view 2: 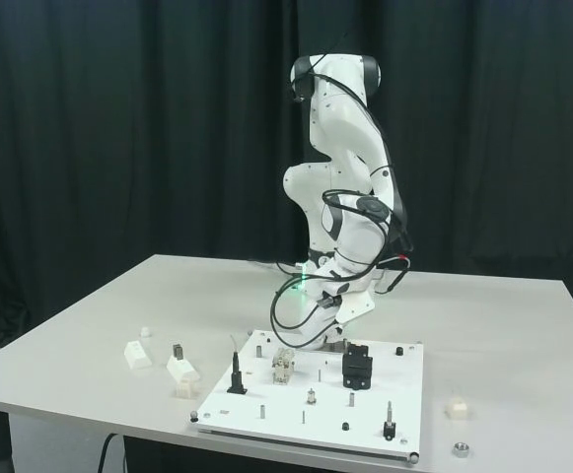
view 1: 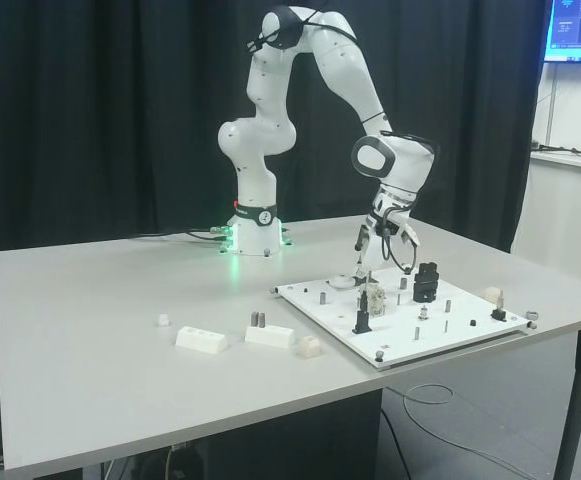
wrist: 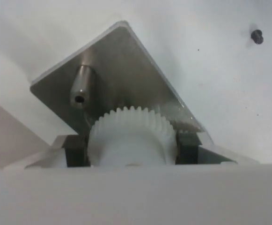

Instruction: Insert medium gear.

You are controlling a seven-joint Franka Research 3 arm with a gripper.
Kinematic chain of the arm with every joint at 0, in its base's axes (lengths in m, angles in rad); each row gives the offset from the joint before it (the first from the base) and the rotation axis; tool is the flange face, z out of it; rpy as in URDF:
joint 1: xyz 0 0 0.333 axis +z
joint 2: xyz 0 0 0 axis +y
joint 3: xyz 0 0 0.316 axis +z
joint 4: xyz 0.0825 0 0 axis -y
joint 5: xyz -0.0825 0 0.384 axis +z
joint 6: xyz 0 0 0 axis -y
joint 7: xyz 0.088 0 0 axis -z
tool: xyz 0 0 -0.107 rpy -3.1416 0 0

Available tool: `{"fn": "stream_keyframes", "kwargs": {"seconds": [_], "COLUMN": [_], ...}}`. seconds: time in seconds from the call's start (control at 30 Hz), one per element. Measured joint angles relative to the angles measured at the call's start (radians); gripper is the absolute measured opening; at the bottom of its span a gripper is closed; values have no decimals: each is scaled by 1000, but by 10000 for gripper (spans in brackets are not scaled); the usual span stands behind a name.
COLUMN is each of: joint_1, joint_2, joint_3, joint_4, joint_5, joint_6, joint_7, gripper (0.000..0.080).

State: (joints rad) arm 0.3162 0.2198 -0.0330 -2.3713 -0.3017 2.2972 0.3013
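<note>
I count one white toothed plastic gear (wrist: 130, 136), one grey metal plate (wrist: 121, 75), one grey metal peg (wrist: 81, 86), one white square board (view 1: 402, 318).

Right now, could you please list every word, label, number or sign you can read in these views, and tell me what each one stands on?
None can be read.
The screen at the edge of the first room view shows lines of text, too small to read.
The white gear in the pincer, the metal plate and the white board carry no visible marking.
</note>
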Motion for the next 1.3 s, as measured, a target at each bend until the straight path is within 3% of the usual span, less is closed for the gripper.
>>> {"fn": "stream_keyframes", "kwargs": {"seconds": [0.6,1.3], "joint_1": [-1,-8], "joint_2": [1,21], "joint_3": [12,14], "joint_4": [-2,-1], "joint_5": [5,5], "joint_6": [-12,9], "joint_7": [1,3], "gripper": [397,397]}}
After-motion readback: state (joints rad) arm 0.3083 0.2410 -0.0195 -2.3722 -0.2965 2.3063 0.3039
